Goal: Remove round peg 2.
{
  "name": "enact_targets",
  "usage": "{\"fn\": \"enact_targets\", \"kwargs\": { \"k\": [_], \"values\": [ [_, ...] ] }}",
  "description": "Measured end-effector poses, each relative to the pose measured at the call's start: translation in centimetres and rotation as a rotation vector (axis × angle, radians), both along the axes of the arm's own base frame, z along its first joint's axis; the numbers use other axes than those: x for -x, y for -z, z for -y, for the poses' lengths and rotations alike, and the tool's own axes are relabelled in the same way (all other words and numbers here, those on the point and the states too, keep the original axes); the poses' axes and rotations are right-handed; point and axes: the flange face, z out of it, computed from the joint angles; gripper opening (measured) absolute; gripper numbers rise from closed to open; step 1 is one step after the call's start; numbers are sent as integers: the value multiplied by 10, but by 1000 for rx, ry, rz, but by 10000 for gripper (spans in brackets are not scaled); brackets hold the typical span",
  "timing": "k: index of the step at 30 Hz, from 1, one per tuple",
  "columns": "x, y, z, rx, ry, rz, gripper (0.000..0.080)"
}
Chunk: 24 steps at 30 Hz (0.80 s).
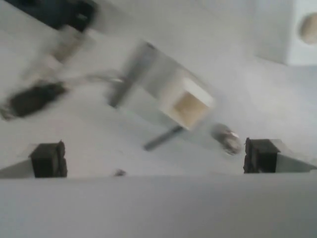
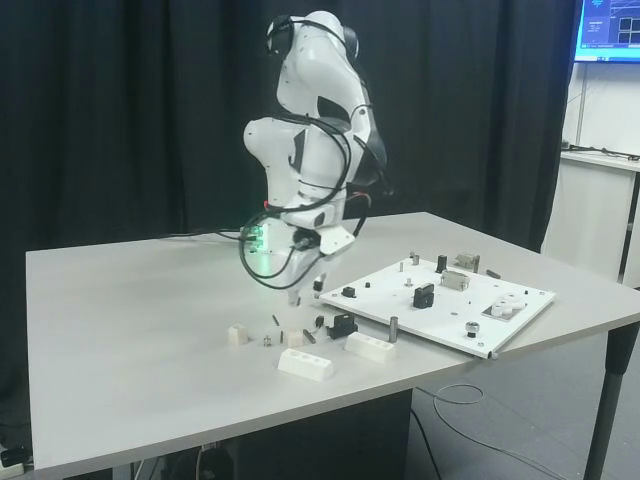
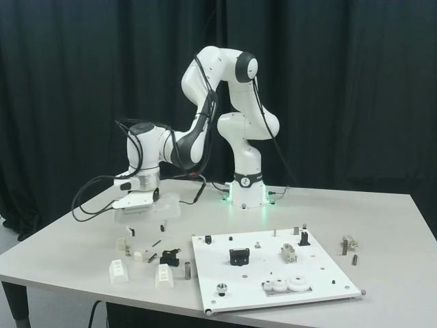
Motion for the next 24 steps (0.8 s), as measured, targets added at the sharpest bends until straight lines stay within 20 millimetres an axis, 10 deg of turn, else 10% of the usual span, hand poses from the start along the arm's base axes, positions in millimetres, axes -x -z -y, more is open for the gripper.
{"fn": "enact_targets", "kwargs": {
  "k": [24],
  "values": [
    [18, -2, -158, -122, 53, -152, 800]
  ]
}}
